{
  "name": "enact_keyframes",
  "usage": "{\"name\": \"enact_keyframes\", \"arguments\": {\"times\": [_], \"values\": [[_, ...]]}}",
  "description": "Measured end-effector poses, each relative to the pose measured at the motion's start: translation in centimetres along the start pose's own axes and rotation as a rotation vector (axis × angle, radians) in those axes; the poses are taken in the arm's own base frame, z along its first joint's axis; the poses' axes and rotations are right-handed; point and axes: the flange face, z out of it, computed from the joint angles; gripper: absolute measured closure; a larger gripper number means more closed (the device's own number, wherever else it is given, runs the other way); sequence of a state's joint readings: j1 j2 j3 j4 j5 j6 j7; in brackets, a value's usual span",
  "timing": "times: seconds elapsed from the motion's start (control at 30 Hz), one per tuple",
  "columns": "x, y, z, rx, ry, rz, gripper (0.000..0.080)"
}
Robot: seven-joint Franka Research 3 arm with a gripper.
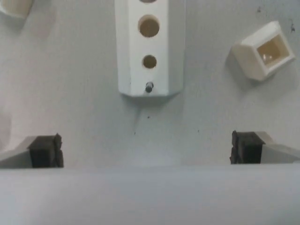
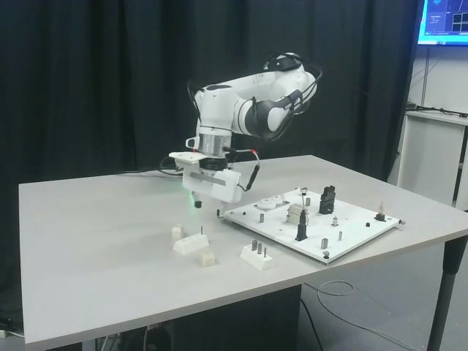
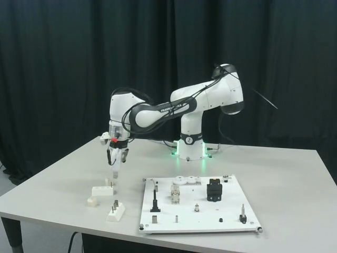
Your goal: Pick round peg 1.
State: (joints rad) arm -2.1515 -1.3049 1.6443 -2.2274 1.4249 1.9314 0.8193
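Round peg 1 [image 1: 149, 87] is a thin dark pin standing upright in the end hole of a long white holder block [image 1: 149, 51]. In the wrist view the block's other holes are bare. My gripper [image 1: 146, 149] hangs open above the table, its black pads [image 1: 45, 151] wide apart with nothing between them. The peg lies a short way ahead of the gap, not between the fingers. From the first room view the gripper [image 2: 199, 203] hovers above and behind the holder [image 2: 191, 243] and its peg [image 2: 199, 232]. The second room view shows the gripper [image 3: 114, 171] just over the holder [image 3: 102, 190].
A small white hollow cube [image 1: 265, 49] lies beside the holder, and another white piece [image 1: 14, 7] sits on the other side. A second white holder with pegs [image 2: 257, 255] stands nearer the table's front. The white assembly board [image 2: 314, 219] with several parts lies beside them.
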Motion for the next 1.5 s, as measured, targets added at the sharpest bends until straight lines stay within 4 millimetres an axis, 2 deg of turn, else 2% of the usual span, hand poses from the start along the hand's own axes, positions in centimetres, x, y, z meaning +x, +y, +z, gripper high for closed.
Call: {"name": "enact_keyframes", "arguments": {"times": [0.3, 0.8, 1.5], "values": [[-0.2, -0.1, 1.1, 0.018, 0.026, -0.007, 0.0003], [0.7, -0.4, 1.6, 0.034, 0.026, 0.016, 0.0003], [0.6, -0.3, 3.1, 0.033, 0.041, -0.023, 0.0003]]}}
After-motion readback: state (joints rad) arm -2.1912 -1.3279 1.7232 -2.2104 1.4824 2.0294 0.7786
